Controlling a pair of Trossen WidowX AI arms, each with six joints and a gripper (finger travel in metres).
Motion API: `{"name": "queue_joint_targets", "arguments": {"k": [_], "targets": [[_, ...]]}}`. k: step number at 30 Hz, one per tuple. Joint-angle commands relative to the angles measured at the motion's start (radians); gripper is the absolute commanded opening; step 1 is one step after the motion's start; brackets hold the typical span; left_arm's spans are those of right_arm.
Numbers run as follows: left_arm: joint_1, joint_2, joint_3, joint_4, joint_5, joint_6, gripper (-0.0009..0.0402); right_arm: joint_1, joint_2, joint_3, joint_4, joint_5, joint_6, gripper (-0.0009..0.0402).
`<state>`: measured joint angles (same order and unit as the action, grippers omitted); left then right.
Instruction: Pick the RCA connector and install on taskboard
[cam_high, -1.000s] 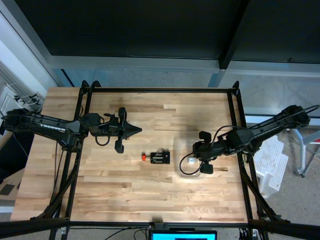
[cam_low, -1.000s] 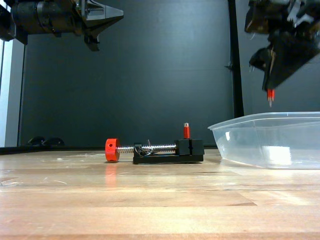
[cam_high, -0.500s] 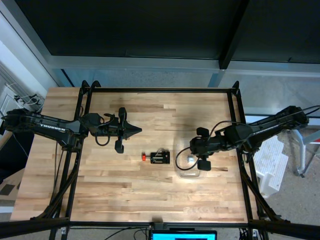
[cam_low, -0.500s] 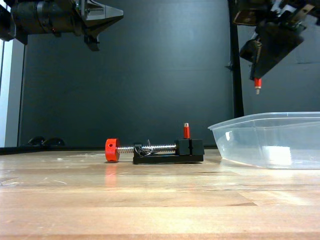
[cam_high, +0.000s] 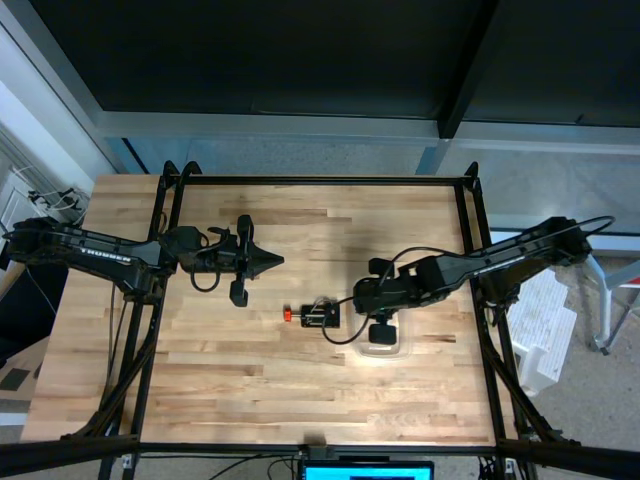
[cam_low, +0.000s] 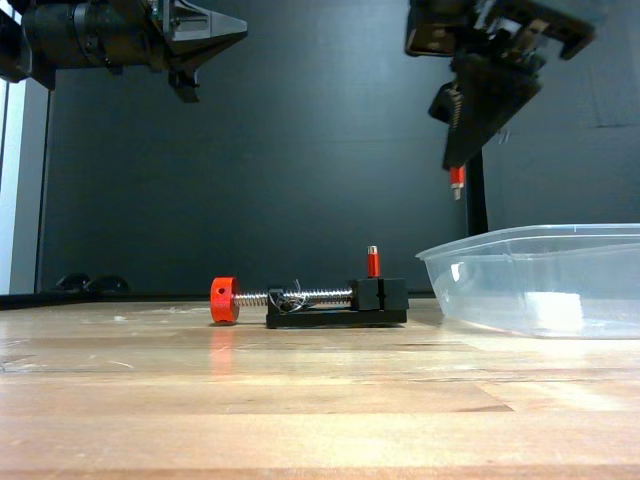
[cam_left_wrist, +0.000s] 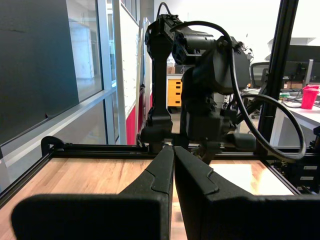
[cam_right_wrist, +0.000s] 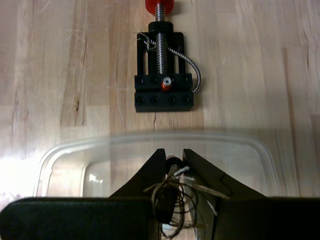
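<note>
Because the RCA connector (cam_low: 456, 181) must drop into the taskboard (cam_low: 335, 303), the right pincer (cam_low: 456, 163) grasps it tip-down above the tray (cam_low: 500, 288) rim; the left pincer (cam_high: 276, 261) hangs clenched, high aside.

- Counter (cam_high: 250, 370) evenly lit from above; glare patch beside the clear tray (cam_right_wrist: 55, 150).
- Low view: left pincer (cam_low: 238, 38) and right pincer (cam_low: 456, 160) hang high, dark on a dark backdrop.
- Foreground planks blur.
</note>
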<state>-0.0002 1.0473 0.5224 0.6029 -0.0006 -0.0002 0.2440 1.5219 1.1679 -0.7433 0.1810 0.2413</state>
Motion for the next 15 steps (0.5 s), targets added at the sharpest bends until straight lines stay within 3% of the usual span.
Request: {"name": "queue_joint_targets", "arguments": {"k": [1, 15], "targets": [[0.0, 0.0, 0.0, 0.0, 0.0, 0.0, 0.0, -0.006, 0.046, 0.033, 0.01, 0.001, -0.015, 0.0], [0.0, 0.0, 0.0, 0.0, 0.0, 0.0, 0.0, -0.031, 0.207, 0.171, 0.024, 0.002, -0.05, 0.0]]}}
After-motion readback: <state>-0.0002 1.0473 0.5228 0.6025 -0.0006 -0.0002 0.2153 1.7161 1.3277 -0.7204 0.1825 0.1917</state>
